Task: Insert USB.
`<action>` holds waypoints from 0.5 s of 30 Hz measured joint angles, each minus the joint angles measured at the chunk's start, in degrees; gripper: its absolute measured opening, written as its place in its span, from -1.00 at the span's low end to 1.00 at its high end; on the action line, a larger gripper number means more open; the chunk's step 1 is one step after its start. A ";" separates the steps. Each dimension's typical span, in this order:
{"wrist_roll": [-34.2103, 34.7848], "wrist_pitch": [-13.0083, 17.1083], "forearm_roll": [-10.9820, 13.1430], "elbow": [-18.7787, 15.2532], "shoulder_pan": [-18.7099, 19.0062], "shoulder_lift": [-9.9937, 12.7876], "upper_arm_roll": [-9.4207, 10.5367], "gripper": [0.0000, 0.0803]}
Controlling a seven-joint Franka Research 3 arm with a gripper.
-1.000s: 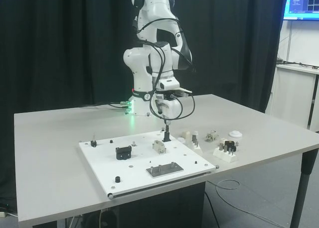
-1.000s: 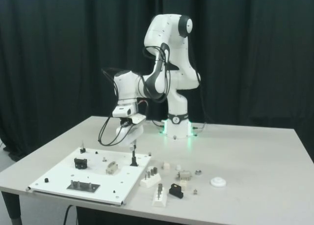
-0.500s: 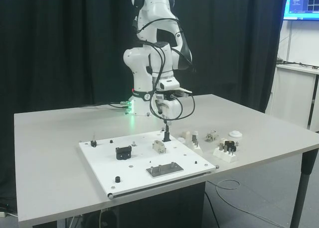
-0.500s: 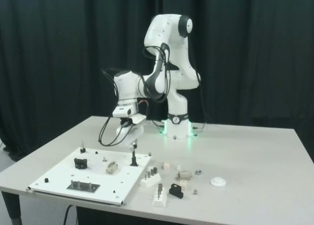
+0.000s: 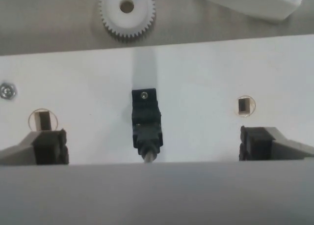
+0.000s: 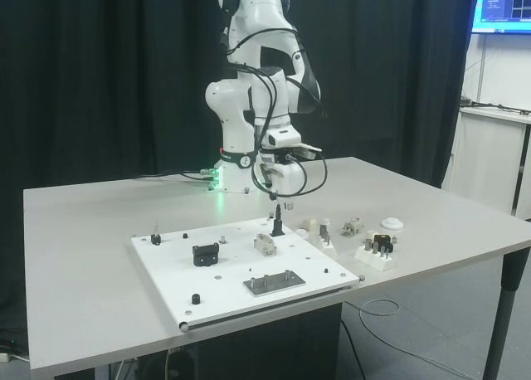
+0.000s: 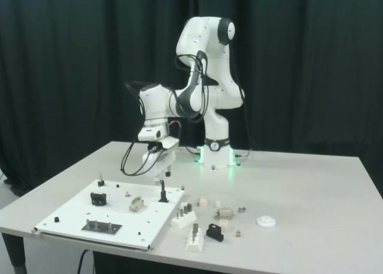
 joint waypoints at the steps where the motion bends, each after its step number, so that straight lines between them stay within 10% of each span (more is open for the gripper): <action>1: 0.00 -0.02 -0.05 0.00 0.00 -0.07 0.00 0.92; 15: 0.61 -0.07 -0.98 0.00 -0.01 -0.22 -0.18 0.99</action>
